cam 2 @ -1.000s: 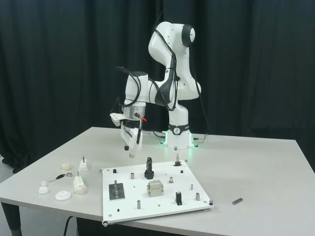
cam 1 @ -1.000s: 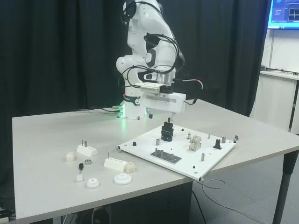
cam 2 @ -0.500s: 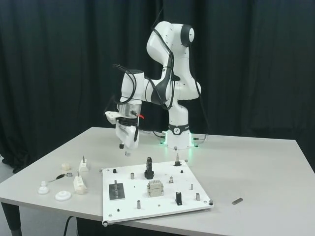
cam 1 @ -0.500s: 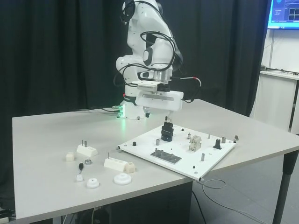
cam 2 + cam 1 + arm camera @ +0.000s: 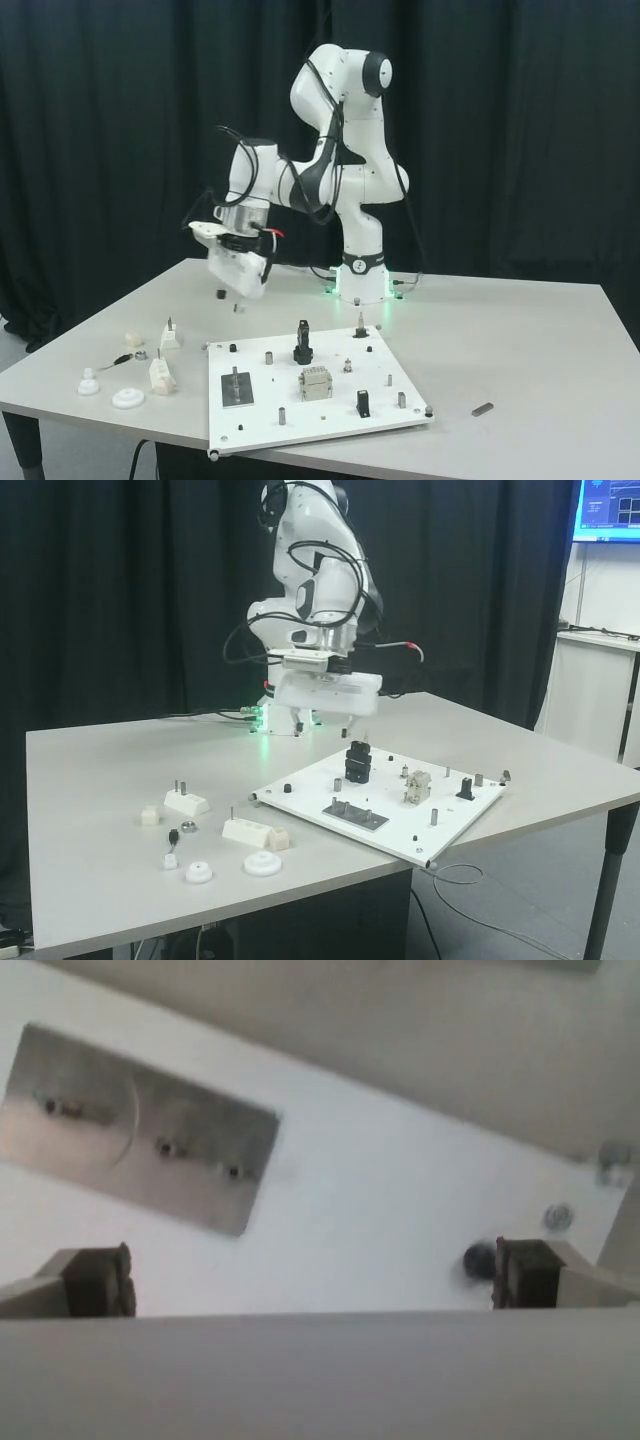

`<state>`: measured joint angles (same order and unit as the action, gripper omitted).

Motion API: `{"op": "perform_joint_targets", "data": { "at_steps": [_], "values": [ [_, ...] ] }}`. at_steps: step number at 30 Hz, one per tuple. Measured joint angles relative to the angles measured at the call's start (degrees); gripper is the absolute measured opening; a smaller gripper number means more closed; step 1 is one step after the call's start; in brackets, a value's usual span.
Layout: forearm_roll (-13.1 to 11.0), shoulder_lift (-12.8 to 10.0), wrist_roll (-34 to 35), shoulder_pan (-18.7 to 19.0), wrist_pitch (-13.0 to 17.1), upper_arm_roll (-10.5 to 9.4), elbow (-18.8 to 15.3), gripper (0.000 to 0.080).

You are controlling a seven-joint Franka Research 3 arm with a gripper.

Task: Pick medium gear.

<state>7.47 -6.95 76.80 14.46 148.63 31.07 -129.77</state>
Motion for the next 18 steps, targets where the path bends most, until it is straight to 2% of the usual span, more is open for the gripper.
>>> {"op": "perform_joint_targets", "data": {
  "at_steps": [8,18],
  "values": [
    [-0.07,-4.19,-13.35,-3.25,1.73,0.08,4.11,0.08],
    [-0.33,-10.2,-23.75,-7.08,1.76,-0.04,10.69,0.08]
  ]
}}
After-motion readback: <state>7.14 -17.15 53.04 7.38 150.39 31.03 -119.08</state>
